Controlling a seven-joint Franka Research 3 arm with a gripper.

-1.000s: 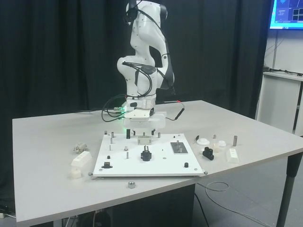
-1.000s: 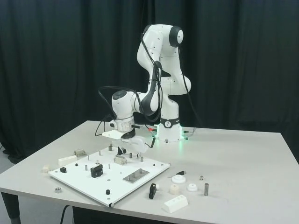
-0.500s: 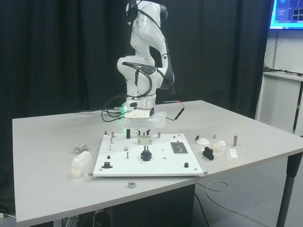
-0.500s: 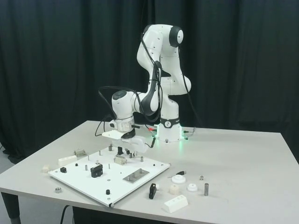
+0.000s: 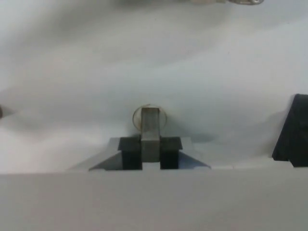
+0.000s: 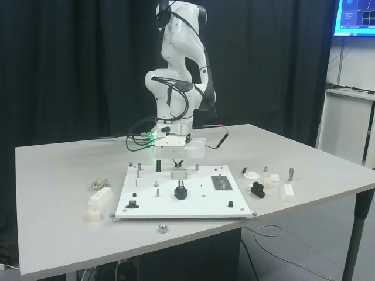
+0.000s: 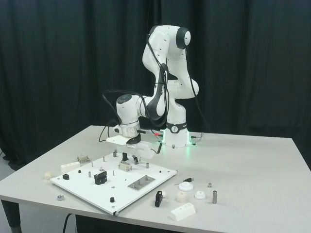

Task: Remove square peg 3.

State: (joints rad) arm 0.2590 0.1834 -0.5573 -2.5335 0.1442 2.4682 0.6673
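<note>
In the wrist view a grey square peg [image 5: 150,137] stands between the two black pads, and my gripper [image 5: 150,153] is shut on it. The peg's far end lies over a pale round ring [image 5: 161,115] on the white board [image 5: 216,72]. From the room cameras my gripper [image 6: 177,163] [image 7: 132,155] hangs low over the back middle of the white board [image 6: 199,202] [image 7: 82,187], just above a small grey block [image 6: 179,173]. The peg itself is too small to make out in the room views.
On the board stand a black clamp [image 6: 180,191], a grey plate [image 6: 221,182], thin pins and a black post [image 5: 292,130] close to the fingers. Loose white and black parts [image 6: 287,192] lie right of the board, a white block [image 6: 99,199] left, a nut [image 6: 162,228] in front.
My gripper has risen a little above the board while staying over the same spot. Nothing else on the table has moved.
</note>
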